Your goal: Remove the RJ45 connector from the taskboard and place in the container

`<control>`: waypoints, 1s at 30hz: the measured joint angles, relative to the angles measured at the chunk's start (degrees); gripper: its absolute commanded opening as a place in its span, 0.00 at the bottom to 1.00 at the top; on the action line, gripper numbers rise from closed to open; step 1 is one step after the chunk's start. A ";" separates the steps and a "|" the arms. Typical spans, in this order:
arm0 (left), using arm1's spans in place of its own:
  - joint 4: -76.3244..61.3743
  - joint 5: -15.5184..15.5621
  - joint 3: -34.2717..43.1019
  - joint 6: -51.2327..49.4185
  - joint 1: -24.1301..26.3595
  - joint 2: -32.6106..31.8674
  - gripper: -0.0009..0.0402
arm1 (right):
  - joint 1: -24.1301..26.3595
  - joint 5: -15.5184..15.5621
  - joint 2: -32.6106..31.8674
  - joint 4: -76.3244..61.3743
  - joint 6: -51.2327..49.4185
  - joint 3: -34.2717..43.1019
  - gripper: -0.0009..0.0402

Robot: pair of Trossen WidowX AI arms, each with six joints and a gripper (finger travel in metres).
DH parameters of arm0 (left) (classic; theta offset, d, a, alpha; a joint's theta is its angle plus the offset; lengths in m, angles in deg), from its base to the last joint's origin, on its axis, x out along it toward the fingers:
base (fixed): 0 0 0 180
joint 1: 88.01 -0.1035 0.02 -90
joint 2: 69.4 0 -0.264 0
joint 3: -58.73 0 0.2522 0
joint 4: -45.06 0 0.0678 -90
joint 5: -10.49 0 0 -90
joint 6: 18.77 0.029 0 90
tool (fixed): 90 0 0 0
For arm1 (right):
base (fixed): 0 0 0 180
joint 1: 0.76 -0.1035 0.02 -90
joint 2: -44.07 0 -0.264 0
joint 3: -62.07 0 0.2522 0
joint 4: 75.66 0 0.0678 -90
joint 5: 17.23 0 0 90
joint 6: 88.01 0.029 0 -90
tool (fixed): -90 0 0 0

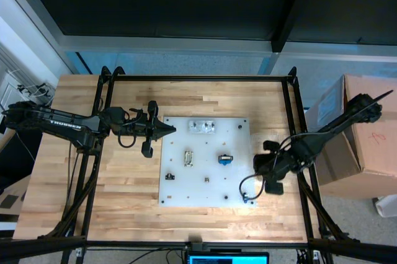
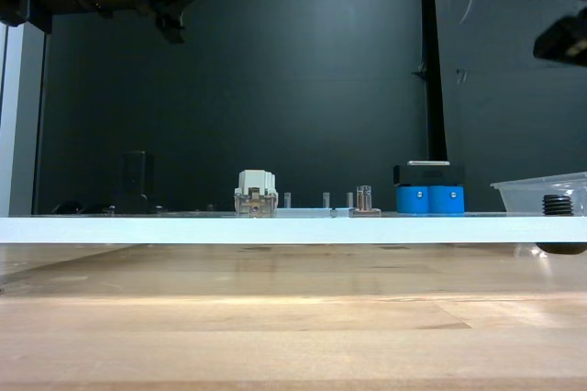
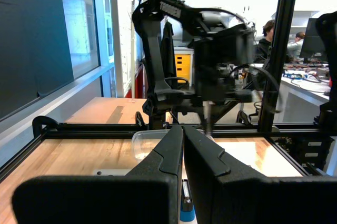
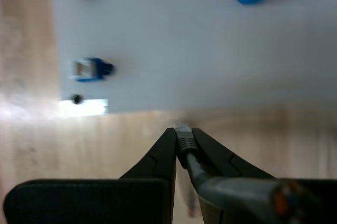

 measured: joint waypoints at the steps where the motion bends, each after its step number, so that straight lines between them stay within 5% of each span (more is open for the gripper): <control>1: 0.00 0.00 0.02 0.00 0.00 0.00 0.02 | 0.55 0.31 1.27 0.02 -0.02 -1.25 0.02; 10: 0.00 0.02 0.00 -0.02 0.00 -0.02 0.02 | 3.08 1.49 9.53 -4.37 -0.04 -8.31 0.06; 30: 0.00 0.00 0.00 0.00 0.00 0.00 0.02 | 3.58 1.31 11.56 -6.69 -0.17 -9.40 0.49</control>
